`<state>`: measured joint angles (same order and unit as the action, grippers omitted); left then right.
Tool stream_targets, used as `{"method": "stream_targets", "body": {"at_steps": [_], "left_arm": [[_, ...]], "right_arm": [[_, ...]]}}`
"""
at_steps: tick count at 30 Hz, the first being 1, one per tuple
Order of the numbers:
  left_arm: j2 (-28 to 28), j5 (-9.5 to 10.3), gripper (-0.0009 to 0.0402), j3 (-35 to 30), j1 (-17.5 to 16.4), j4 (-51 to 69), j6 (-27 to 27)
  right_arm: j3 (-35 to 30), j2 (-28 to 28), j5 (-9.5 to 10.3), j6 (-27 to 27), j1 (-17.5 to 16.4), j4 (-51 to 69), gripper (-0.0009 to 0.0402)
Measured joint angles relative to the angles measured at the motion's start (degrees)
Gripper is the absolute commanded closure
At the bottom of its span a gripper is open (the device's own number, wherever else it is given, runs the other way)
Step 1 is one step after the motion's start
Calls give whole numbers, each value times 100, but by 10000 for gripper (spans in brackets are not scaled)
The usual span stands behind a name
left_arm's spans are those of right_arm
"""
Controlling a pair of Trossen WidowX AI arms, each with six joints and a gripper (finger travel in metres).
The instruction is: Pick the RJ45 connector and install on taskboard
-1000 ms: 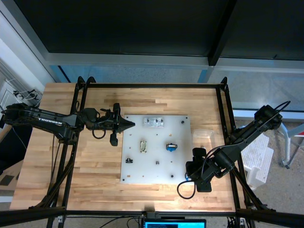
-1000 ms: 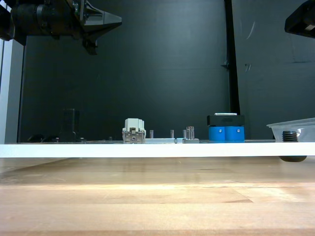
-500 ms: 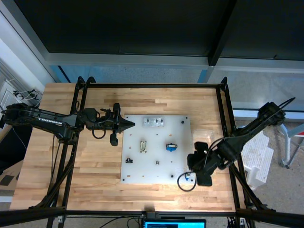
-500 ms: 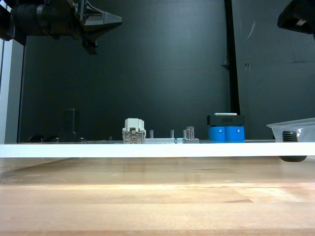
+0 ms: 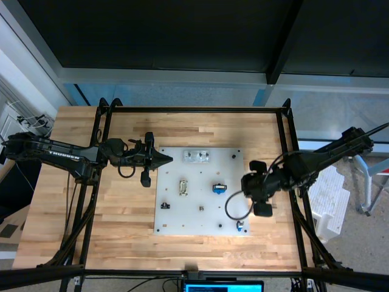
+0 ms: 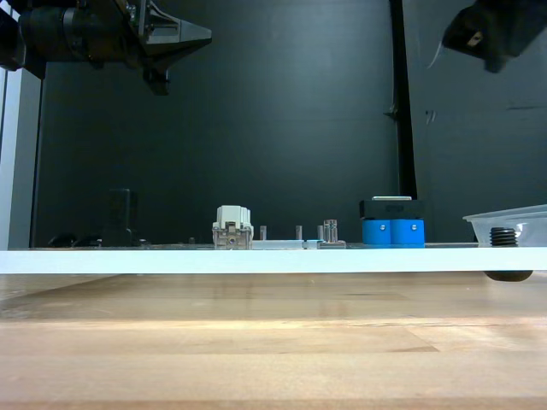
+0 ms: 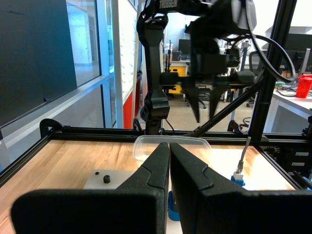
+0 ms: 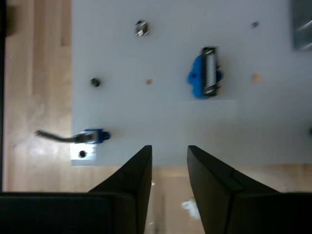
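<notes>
Looks like a robotics lab: black extrusion frame (image 5: pixel 194 110) fencing a wooden workbench (image 5: pixel 121 207), white taskboard (image 5: pixel 182 222) studded with fittings, glass partition walls (image 7: pixel 83 48), desks (image 7: pixel 287 99) and monitors (image 7: pixel 184 47) in the open room behind.

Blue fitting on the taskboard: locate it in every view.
High: blue fitting right of taskboard centre.
Low: right of centre.
Left wrist: peeking under shut left gripper, parked off board's left edge.
Right wrist: beyond open right gripper, above board's right edge.
Shared landmark: the white taskboard under it.

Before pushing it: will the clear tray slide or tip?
The tray looks thin, so probably light, easily slid. Low and wide, it should resist tipping. Right gripper, open, hovers above the board; left gripper, shut, over its left edge.
</notes>
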<state>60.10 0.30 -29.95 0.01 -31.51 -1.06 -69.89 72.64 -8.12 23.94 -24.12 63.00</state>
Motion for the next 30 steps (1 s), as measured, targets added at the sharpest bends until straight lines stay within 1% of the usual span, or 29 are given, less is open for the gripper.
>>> {"method": "stream_targets", "body": {"at_steps": [5,7,8,10,13,14,18,19,23,27,30], "left_arm": [[0,-2,393,2,0,0,0],[0,-2,393,0,0,0,0],[0,0,393,0,0,0,-2],[0,0,393,2,0,0,-2],[0,0,393,2,0,0,0],[0,0,393,2,0,0,0],[0,-2,393,2,0,0,0],[0,-2,393,0,0,0,-2],[0,0,393,0,0,0,0],[0,0,393,2,0,0,0],[0,-2,393,2,0,0,0]], "right_arm": [[0,-146,17,-555,557,-68,363],[0,-197,17,-699,802,-120,391],[0,-229,20,-752,929,-153,397],[0,-308,48,-984,1172,-273,388],[0,-417,68,-1333,1521,-498,395],[0,-444,105,-1451,1639,-590,393],[0,-509,452,-1869,2107,-1036,393],[0,-520,476,-1930,2190,-1174,393],[22,-579,474,-2107,2382,-1786,393],[210,-667,476,-2218,2459,-2577,393],[468,-756,476,-2282,2483,-3250,393]]}}
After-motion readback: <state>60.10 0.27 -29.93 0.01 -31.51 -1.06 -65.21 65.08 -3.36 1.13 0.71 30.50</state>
